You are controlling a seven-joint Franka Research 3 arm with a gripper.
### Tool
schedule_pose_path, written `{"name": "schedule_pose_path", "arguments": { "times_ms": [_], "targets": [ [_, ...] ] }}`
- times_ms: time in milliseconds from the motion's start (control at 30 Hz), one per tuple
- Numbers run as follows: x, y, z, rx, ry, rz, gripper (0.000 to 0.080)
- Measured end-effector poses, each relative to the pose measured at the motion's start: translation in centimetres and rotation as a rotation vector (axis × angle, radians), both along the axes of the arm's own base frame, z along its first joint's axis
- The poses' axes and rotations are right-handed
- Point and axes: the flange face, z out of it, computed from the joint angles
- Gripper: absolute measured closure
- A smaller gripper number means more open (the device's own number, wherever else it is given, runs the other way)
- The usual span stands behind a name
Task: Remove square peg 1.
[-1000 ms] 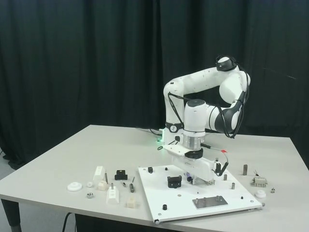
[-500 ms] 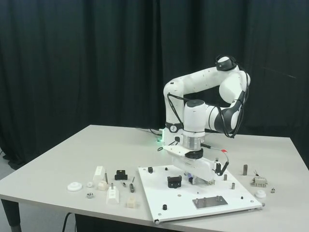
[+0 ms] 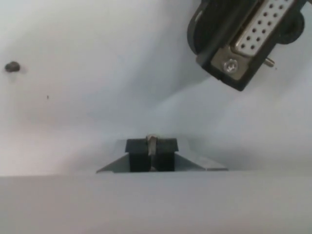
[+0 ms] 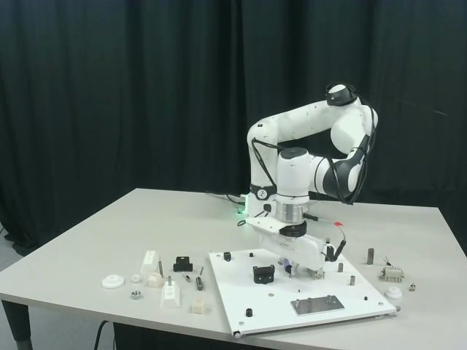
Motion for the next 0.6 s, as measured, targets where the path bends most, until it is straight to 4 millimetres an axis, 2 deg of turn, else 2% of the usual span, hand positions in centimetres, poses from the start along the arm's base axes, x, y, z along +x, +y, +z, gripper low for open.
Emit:
{"name": "schedule_pose_path", "arguments": {
  "times_ms": [600],
  "targets": [
    [-0.1,-0.3,4.9,0.01,0.016,0.006,0.0774]
  ]
}}
